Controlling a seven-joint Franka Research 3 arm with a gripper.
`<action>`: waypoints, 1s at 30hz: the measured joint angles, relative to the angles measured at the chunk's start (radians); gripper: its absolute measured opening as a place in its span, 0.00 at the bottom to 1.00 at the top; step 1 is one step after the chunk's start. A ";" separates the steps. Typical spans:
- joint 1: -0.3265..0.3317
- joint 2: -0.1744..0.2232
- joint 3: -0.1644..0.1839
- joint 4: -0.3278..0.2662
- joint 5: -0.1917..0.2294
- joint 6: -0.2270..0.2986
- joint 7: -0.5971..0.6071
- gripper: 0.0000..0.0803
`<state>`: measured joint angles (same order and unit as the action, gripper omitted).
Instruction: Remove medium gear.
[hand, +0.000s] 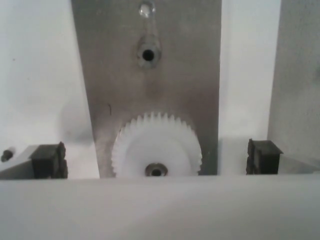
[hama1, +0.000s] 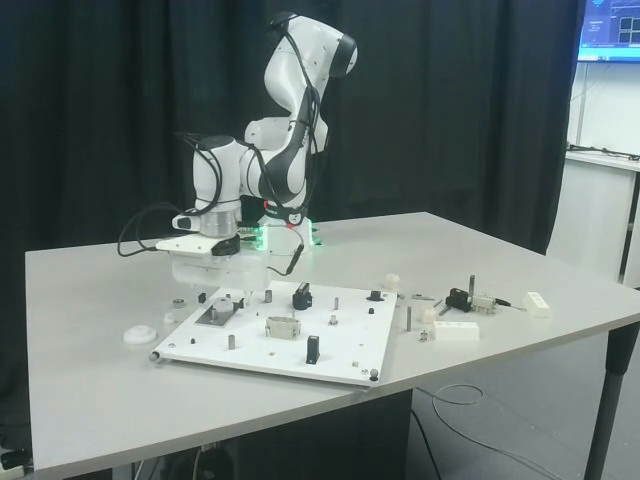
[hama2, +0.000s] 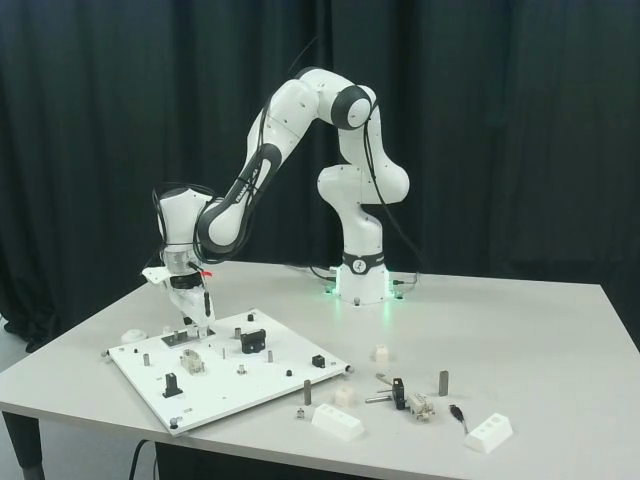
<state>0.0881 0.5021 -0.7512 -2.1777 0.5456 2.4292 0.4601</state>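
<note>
The medium gear (hand: 156, 146) looks like white matt plastic, with fine moulded teeth and a shiny metal bore in its middle. It lies on a grey metal plate (hand: 150, 85) with a dull brushed finish and faint scratches. The white board (hama2: 220, 375) appears smooth and slightly glossy. The arm (hama2: 290, 120) has glossy white shells. The black curtain (hama1: 450, 100) is matt cloth.

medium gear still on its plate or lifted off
On: the white gear lies flat on the grey plate, open gripper fingers apart on either side.
</note>
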 joint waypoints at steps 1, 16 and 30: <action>0.000 0.000 0.000 0.000 0.000 0.001 0.000 1.00; 0.002 0.000 0.003 -0.010 0.001 0.017 0.000 1.00; 0.002 0.000 0.007 -0.014 0.007 0.020 0.000 1.00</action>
<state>0.0899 0.5021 -0.7440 -2.1919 0.5522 2.4488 0.4600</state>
